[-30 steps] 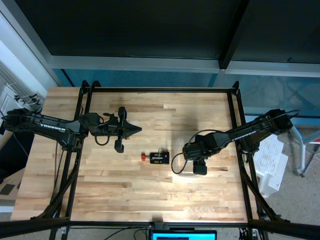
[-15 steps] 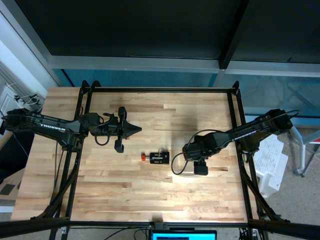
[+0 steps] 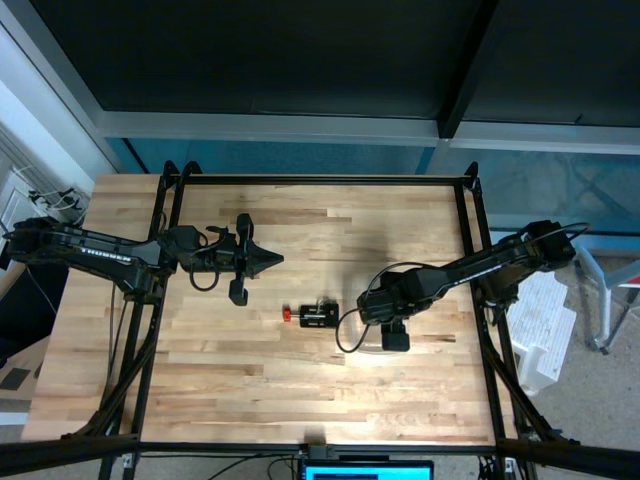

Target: Pick the rca connector and install on the hub

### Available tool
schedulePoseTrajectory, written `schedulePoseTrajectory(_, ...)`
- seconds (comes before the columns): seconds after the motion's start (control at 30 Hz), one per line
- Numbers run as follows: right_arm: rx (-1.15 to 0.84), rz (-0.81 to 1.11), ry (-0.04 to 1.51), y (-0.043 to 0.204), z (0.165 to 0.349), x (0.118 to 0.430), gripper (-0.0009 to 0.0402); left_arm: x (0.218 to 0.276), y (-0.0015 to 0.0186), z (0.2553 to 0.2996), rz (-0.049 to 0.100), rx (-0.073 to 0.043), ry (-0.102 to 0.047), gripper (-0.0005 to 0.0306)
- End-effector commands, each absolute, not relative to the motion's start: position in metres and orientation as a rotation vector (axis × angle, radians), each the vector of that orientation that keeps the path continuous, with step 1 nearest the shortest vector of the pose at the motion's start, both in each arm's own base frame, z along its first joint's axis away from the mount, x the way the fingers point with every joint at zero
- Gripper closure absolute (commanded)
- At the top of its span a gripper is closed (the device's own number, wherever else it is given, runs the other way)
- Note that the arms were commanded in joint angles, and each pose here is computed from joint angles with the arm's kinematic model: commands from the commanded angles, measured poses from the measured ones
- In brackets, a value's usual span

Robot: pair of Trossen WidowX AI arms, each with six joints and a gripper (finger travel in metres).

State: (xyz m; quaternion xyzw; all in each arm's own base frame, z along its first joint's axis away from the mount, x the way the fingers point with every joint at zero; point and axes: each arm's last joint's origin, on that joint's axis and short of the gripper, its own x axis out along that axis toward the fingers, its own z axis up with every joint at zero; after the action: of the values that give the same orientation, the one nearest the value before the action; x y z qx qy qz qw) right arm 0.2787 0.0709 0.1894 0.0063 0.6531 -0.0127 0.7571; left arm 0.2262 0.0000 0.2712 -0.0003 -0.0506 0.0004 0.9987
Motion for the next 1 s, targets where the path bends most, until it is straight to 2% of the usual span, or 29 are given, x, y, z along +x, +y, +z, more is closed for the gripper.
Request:
schedulePoseTrajectory(0.03,0.003,-0.037,1.424,0.071,0.186,0.281,0.0177,0.2263,0.0000,0.2712,0.001,0.000,-0.101,0.0300)
schedulePoseTrajectory(0.53,0.011,-0.041,1.395,0.070,0.186,0.285,0.0178,0.2263,0.0000,0.2712,0.001,0.000,-0.101,0.0300)
schedulePoseTrajectory(0.73,0.009,-0.048,1.425,0.069,0.178,0.292,0.0179,0.2263,0.0000,0.2712,0.001,0.000,-0.101,0.0300)
schedulePoseTrajectory(1.0,0.006,-0.051,1.443,0.068,0.175,0.290,0.0224,0.2263,0.0000,0.2712,0.001,0.000,-0.101,0.0300)
